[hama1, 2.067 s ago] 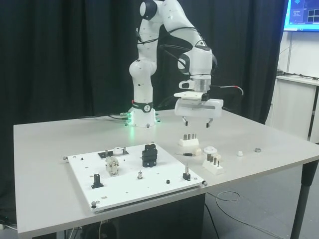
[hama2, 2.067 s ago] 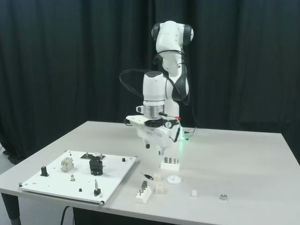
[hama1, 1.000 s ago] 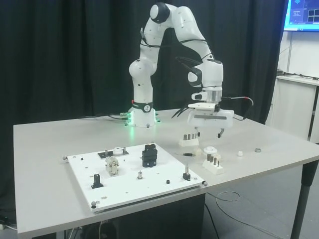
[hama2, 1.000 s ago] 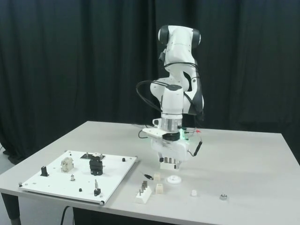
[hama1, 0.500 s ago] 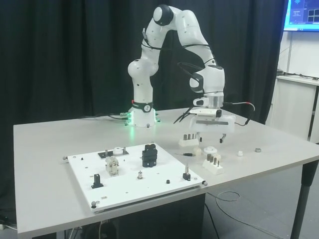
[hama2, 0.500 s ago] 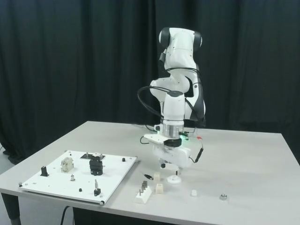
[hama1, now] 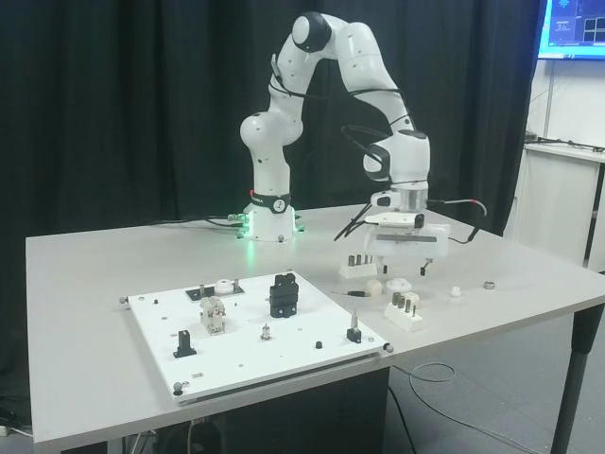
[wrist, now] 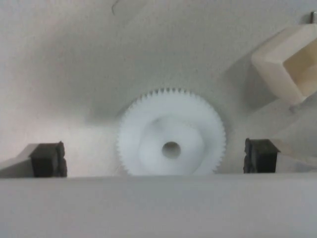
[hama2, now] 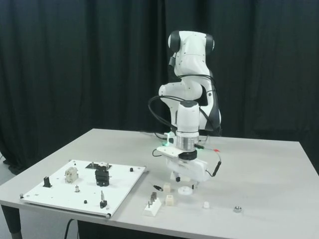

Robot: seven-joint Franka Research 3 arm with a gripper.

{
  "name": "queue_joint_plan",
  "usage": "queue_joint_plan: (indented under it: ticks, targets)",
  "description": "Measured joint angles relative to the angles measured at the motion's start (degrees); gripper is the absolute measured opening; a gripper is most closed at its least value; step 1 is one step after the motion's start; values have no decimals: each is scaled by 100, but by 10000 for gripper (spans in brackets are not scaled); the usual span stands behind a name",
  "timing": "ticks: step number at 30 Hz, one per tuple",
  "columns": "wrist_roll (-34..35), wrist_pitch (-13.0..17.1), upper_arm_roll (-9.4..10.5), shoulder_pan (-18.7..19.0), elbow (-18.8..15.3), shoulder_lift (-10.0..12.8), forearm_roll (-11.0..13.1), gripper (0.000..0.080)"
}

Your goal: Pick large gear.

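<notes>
Wrist view. Large gear (wrist: 171, 134): white, toothed all round, raised hub with a small centre hole, lying flat on the grey table (wrist: 64, 64). Gripper (wrist: 153, 158): jaws spread wide, one black fingertip (wrist: 48, 159) off each side of the gear, neither touching it (nothing held). A hollow block (wrist: 290, 62) lies near the gear, apart from it.

First room view. Gripper (hama1: 405, 268) hangs low over the gear (hama1: 399, 284), at about 3 o'clock from the white board (hama1: 250, 345). A pin holder (hama1: 357, 268) stands at the gear's 10 o'clock, a second pin holder (hama1: 404, 312) at its 6 o'clock.

Second room view. Gear (hama2: 185, 190) lies on the table just beneath the gripper (hama2: 184, 183), with a small cube (hama2: 170, 200) at its 7 o'clock.

Handling, as judged: likely light rigid plastic, the smooth flat faces slippery and the fine teeth perhaps easy to mar. Best hold is across the toothed rim at opposite sides, fingers level, with moderate squeeze.
</notes>
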Motion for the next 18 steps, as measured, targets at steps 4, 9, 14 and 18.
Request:
queue_joint_plan:
  ticks: [4, 9, 14, 18]
  targets:
    - [19, 0, 38, -6, 0, 20, 0, 800]
    - [126, 0, 77, -5, 0, 55, -1, 800]
    - [184, 8, 96, -6, 0, 85, -5, 800]
    - [201, 32, 104, -11, 0, 107, -9, 800]
